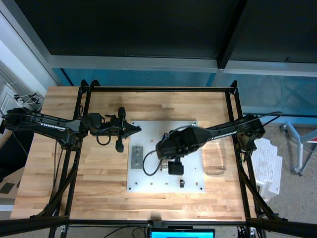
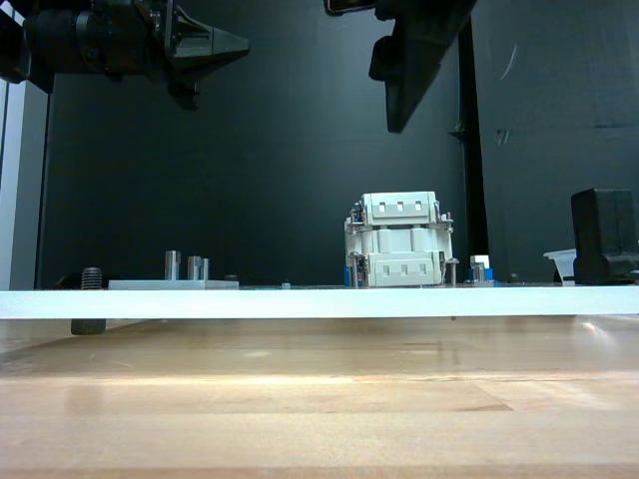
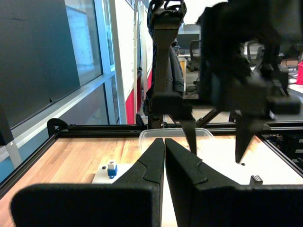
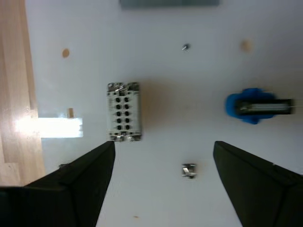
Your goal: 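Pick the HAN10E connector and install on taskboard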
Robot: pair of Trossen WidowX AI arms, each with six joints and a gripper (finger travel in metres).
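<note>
The HAN10E connector (image 4: 123, 112) is a pale grey-white block with two rows of pin holes. It stands upright on the white taskboard (image 1: 148, 173), and in the low view the connector (image 2: 399, 239) rises near the board's middle. My right gripper (image 4: 163, 144) hangs above it, open, with nothing between its fingers and clear air down to the block. My left gripper (image 1: 137, 129) hovers over the board's far left edge, pointing right. Its fingers (image 3: 182, 161) are shut together on nothing.
On the board lie a grey plate (image 1: 136, 156), a blue part (image 4: 253, 106), a small black part (image 1: 182, 183) and a loose screw (image 4: 188, 170). A clear plastic tray (image 1: 215, 158) sits off the board's right side. A black frame rims the table.
</note>
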